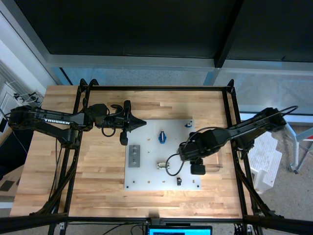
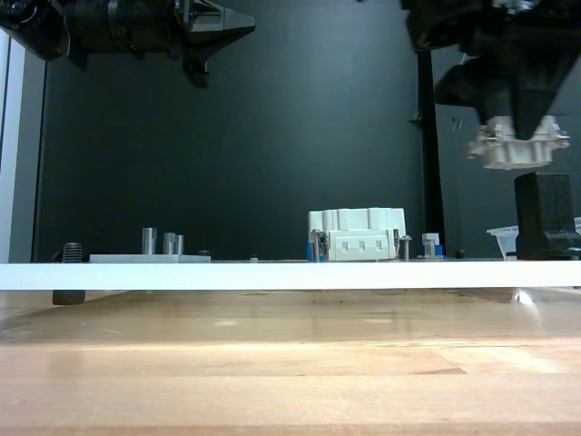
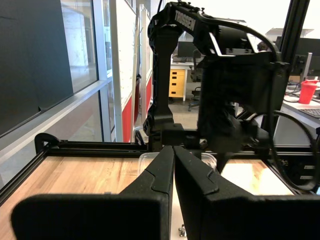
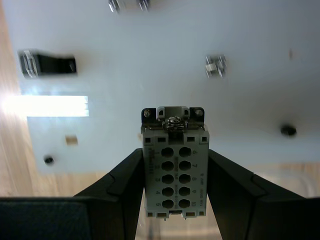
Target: Pick the HAN10E connector and install on the hub
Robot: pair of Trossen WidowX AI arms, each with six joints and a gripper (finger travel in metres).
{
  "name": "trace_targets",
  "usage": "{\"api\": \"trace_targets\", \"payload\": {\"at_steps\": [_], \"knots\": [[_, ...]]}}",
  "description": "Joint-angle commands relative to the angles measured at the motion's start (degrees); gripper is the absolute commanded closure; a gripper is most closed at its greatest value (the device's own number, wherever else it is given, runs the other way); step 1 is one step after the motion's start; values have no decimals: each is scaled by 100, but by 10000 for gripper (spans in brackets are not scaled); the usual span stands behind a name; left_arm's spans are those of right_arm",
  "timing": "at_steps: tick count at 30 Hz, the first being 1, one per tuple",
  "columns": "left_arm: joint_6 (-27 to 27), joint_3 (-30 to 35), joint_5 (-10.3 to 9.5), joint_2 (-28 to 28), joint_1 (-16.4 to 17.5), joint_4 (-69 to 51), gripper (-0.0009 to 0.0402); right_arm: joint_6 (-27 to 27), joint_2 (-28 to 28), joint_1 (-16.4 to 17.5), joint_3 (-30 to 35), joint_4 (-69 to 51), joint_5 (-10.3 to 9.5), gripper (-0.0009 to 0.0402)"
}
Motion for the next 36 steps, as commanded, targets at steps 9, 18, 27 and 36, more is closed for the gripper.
{"api": "trace_targets", "payload": {"at_steps": [9, 18, 27, 36], "knots": [[0, 0, 0, 2, 0, 2, 393, 2, 1327, -28, 1517, -26, -2, 380], [0, 0, 0, 2, 2, 2, 393, 7, 2149, -114, 2457, -52, -4, 380], [0, 0, 0, 2, 0, 2, 393, -52, 2553, -151, 2988, -83, -2, 380], [0, 0, 0, 2, 2, 0, 393, -46, 2559, -177, 2973, 2, 46, 380]]}}
